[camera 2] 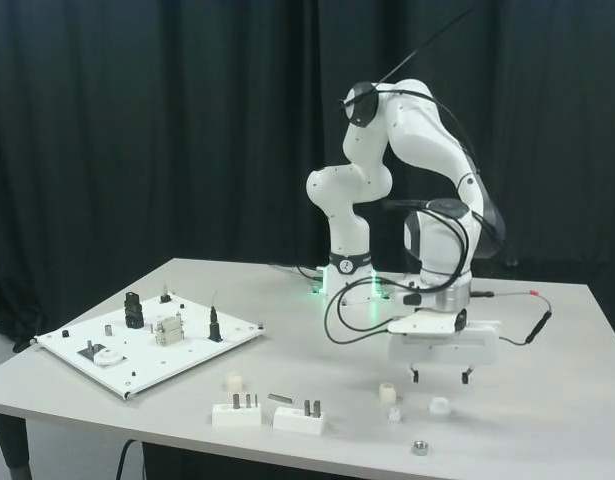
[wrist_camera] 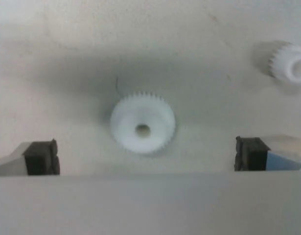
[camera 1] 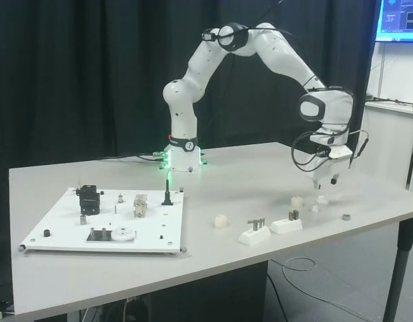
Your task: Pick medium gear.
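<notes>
Over the right end of the grey table (camera 1: 246,174) I have the white arm (camera 2: 427,150) bent down, its gripper (camera 2: 440,377) hanging just above the surface with the jaws spread wide and nothing between them. Through the wrist camera I see both black fingertips (wrist_camera: 41,157) standing well apart, one on each side of the medium gear (wrist_camera: 142,123). It is white, lies flat on the table with its bore facing up, and sits between the fingers without touching either. In the second room view the same gear (camera 2: 440,405) rests on the table right below the gripper.

A smaller white gear (wrist_camera: 289,62) lies near it, off to one side and outside the fingers' span. Toward the table's front edge I can make out two white blocks (camera 2: 236,414) carrying short pegs, and a small nut (camera 2: 420,447) close to the edge. On the far left end lies a white board (camera 1: 109,218) with black fixtures and a large white gear (camera 1: 124,234) on it. Green light (camera 1: 164,155) shows at the arm's base.
</notes>
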